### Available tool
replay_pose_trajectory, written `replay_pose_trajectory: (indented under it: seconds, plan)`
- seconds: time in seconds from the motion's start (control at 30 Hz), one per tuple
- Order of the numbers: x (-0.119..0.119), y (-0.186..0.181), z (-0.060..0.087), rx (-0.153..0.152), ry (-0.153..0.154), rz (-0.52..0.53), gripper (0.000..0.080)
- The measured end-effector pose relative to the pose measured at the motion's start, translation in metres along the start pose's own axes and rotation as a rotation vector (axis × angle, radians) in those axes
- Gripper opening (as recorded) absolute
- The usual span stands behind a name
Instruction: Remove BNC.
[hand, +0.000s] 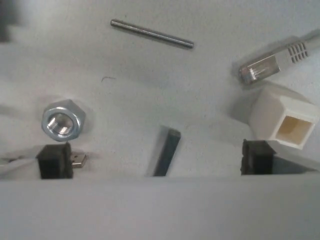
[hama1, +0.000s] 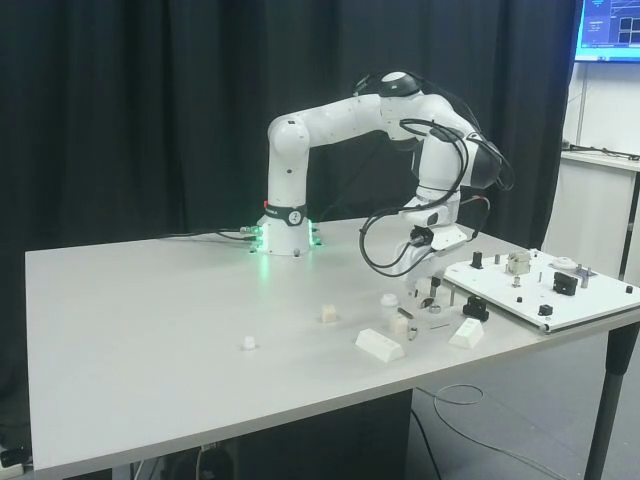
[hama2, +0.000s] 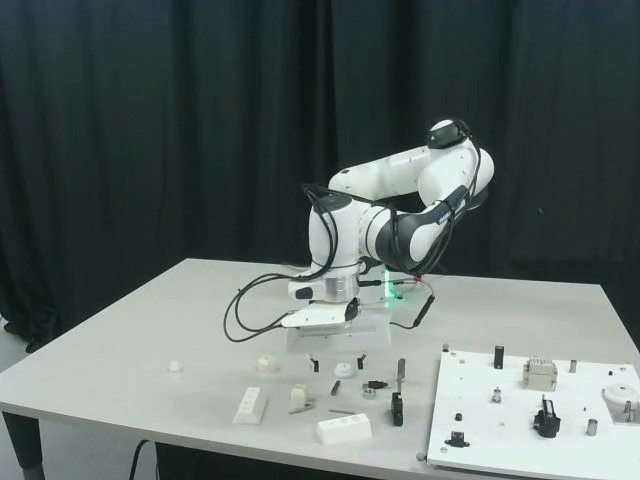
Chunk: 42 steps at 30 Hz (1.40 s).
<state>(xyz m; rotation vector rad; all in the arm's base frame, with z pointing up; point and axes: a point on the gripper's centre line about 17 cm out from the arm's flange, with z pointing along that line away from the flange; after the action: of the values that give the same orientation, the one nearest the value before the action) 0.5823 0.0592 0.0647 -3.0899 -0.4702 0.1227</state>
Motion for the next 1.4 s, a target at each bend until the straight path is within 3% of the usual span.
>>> replay_pose_trajectory:
  seconds: [0.13,0.17,1.17,1.4]
  plan:
    - [0.0000,0.0002,0.0000,-0.004,0.002,0.000,0.0554]
    - [0.0000,0.0003,0.0000,-0.005,0.003,0.000,0.0788]
    - [0.0006,0.0017,-0.0006,-0.010,0.006,-0.010,0.0800]
    - [0.0016,0.0009,-0.0007,-0.006,0.010,0.106,0.0800]
